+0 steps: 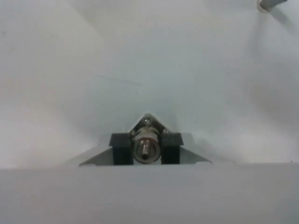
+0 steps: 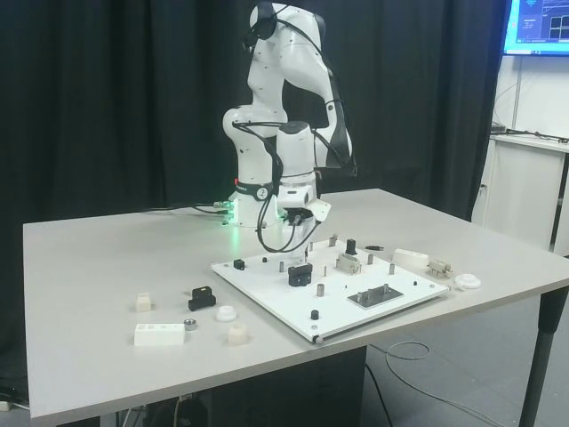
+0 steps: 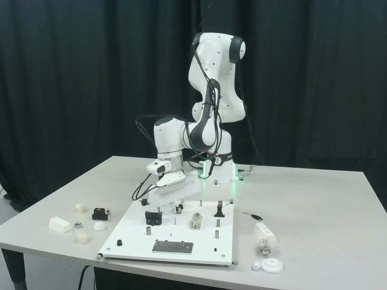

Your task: Remove BNC.

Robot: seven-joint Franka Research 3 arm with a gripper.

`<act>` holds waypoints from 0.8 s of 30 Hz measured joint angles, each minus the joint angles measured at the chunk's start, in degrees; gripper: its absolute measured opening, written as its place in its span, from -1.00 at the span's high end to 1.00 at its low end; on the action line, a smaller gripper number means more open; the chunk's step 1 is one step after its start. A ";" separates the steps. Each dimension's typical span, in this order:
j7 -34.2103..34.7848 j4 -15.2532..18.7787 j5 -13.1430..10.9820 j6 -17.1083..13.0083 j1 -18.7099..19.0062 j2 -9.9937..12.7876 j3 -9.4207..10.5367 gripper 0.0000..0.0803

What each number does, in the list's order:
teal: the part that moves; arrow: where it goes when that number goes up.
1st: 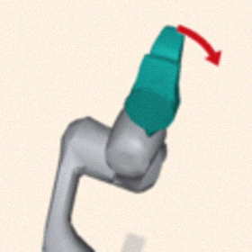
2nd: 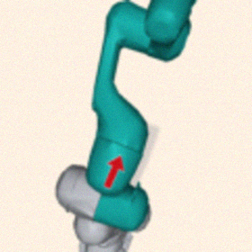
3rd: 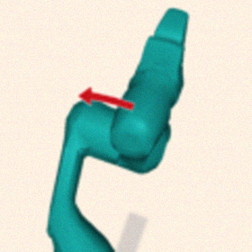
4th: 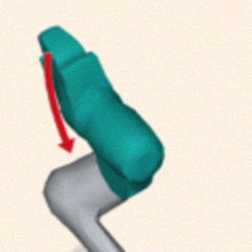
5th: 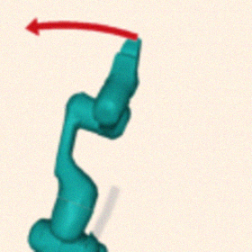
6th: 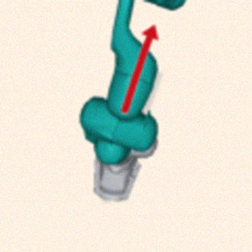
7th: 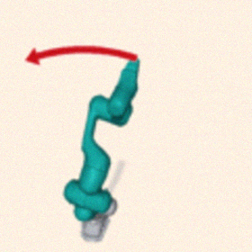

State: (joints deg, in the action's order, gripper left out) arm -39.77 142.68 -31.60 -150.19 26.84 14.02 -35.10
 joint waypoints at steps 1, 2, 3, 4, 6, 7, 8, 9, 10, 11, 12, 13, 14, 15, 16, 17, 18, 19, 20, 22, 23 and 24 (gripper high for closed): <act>-0.36 -0.06 0.00 0.10 -0.03 0.02 0.00 0.68; -0.76 -0.12 0.00 0.21 -0.05 0.04 0.00 0.68; -1.16 -0.17 0.00 0.31 -0.08 0.05 0.00 0.68; -1.53 -0.21 0.00 0.41 -0.11 0.06 0.00 0.68; -2.10 -0.32 0.00 0.64 -0.17 0.08 -0.01 0.68; -2.36 -0.38 0.00 0.78 -0.20 0.10 -0.02 0.68; -2.55 -0.43 0.00 0.89 -0.23 0.11 -0.03 0.68; -2.72 -0.49 0.00 1.02 -0.26 0.11 -0.04 0.68; -2.88 -0.54 0.00 1.14 -0.28 0.10 -0.07 0.68; -3.03 -0.58 0.00 1.24 -0.28 0.10 -0.10 0.68; -3.19 -0.63 0.00 1.35 -0.28 0.10 -0.15 0.68; -3.32 -0.68 0.00 1.47 -0.28 0.10 -0.18 0.68; -3.42 -0.74 0.00 1.63 -0.28 0.09 -0.23 0.68; -3.52 -0.81 0.01 1.84 -0.28 0.07 -0.31 0.68; -3.62 -0.87 0.05 2.04 -0.28 0.01 -0.39 0.68; -3.74 -0.92 0.06 2.24 -0.28 -0.06 -0.48 0.68; -3.85 -0.97 0.08 2.46 -0.28 -0.17 -0.59 0.68; -3.91 -0.99 0.09 2.68 -0.28 -0.31 -0.69 0.68; -3.95 -1.03 0.11 2.94 -0.28 -0.47 -0.80 0.68; -3.96 -1.12 0.13 3.39 -0.28 -0.81 -1.06 0.68; -3.96 -1.20 0.13 3.51 -0.27 -1.03 -1.18 0.68; -3.96 -1.26 0.13 3.61 -0.27 -1.25 -1.30 0.68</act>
State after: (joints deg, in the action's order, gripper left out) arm -43.73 141.42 -31.48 -146.58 26.57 12.78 -36.39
